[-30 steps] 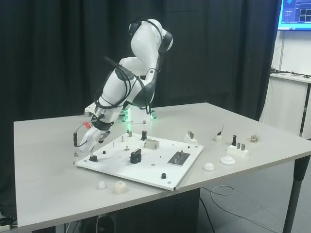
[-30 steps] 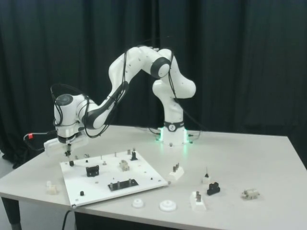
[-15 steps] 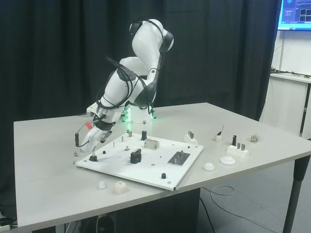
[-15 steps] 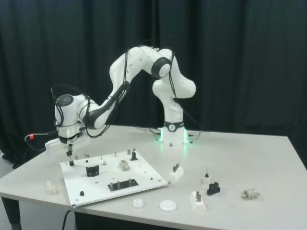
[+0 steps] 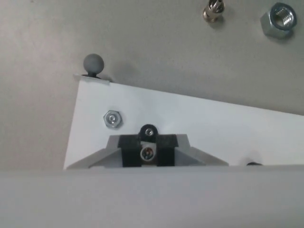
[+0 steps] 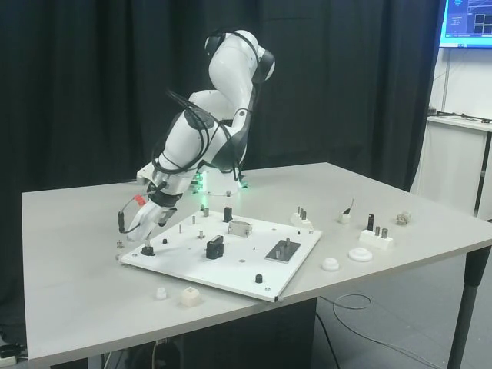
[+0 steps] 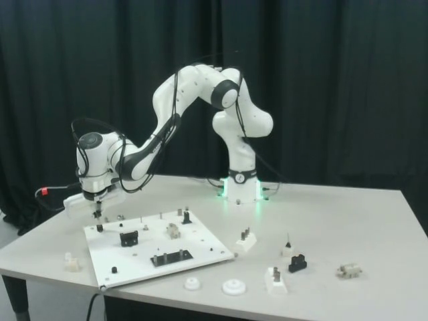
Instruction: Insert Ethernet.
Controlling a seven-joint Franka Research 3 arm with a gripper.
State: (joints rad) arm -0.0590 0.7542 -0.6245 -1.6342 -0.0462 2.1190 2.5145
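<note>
My gripper (image 5: pixel 147 153) hangs just above the near-left corner of the white board (image 6: pixel 300 238), with its black fingers (image 5: pixel 126 153) shut on a small round grey part. A black knob (image 5: pixel 148 132) stands on the board right beside the fingertips; it also shows as the black knob (image 6: pixel 147 250) under the gripper (image 6: pixel 144 231) and the black knob (image 7: pixel 99 228) under the gripper (image 7: pixel 97 215). A grey metal socket block (image 6: pixel 240 227) sits mid-board, well away from the gripper. A small plug with a thin black lead (image 6: pixel 347 214) stands on the table beyond the board.
A hex nut (image 5: pixel 279 19), a bolt (image 5: pixel 214 10) and a grey ball (image 5: pixel 93 62) lie off the board's corner. Another nut (image 5: pixel 112 119) sits on the board. White blocks (image 6: pixel 188 296), white discs (image 6: pixel 359 254) and a pegged block (image 6: pixel 375 238) lie on the grey table.
The gripper has shifted very slightly up and back over the board's corner. Nothing else has moved.
</note>
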